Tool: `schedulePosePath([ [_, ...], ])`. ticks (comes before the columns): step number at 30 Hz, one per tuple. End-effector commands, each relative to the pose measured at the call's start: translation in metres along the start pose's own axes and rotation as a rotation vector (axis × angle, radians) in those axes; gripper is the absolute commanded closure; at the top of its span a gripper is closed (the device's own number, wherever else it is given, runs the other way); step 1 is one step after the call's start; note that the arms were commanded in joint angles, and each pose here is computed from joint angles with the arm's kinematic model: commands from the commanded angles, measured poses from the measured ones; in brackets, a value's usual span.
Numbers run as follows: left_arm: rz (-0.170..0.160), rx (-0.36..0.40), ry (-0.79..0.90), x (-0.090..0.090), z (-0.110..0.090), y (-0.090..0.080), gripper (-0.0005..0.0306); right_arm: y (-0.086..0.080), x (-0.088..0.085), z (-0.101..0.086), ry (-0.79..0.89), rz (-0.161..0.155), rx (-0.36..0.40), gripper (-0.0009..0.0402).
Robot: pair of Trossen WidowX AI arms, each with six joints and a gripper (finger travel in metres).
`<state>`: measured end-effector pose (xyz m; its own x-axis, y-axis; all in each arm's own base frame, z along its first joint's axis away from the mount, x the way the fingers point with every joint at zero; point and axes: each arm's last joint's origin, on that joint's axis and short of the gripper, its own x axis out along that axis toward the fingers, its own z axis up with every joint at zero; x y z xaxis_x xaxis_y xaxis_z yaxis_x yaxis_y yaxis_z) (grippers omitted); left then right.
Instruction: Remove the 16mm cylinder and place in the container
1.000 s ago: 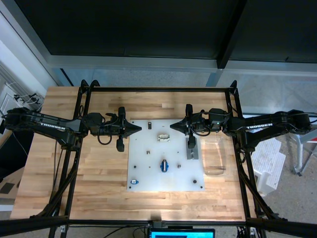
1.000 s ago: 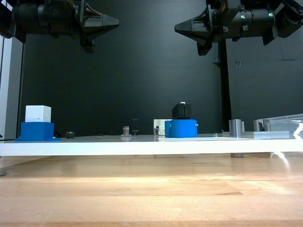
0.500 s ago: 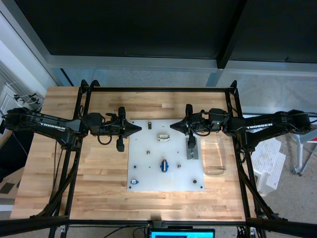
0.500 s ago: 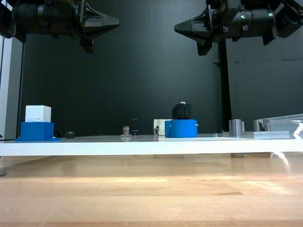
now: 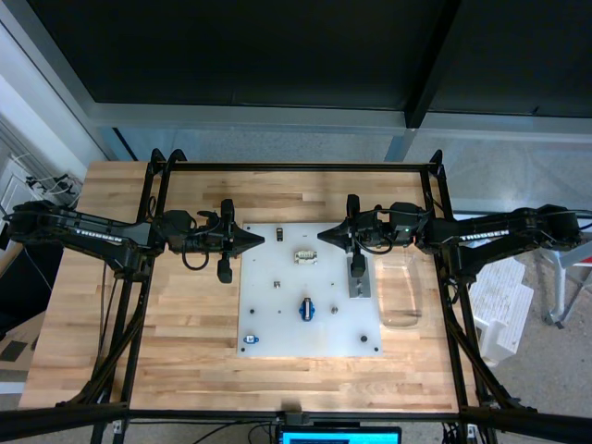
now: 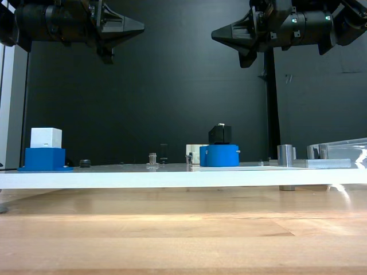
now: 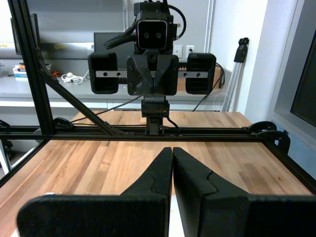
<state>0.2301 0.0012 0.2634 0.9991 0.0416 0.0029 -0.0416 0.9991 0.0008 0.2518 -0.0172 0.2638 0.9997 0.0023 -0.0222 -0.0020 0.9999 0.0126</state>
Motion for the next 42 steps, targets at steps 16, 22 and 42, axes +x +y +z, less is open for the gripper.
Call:
schedulePosePath([
  [16,0.0,0.0,0.0,0.0,0.0,0.0,0.03,0.035,-0.002,0.008,0.521,0.061,0.024,0.0393],
  [22,0.0,0.0,0.0,0.0,0.0,0.0,0.03,0.049,-0.006,0.013,0.665,0.059,0.01,0.0393],
  [42,0.0,0.0,0.0,0.0,0.0,0.0,0.03,0.1,0.032,0.01,1.09,0.119,-0.087,0.0335],
])
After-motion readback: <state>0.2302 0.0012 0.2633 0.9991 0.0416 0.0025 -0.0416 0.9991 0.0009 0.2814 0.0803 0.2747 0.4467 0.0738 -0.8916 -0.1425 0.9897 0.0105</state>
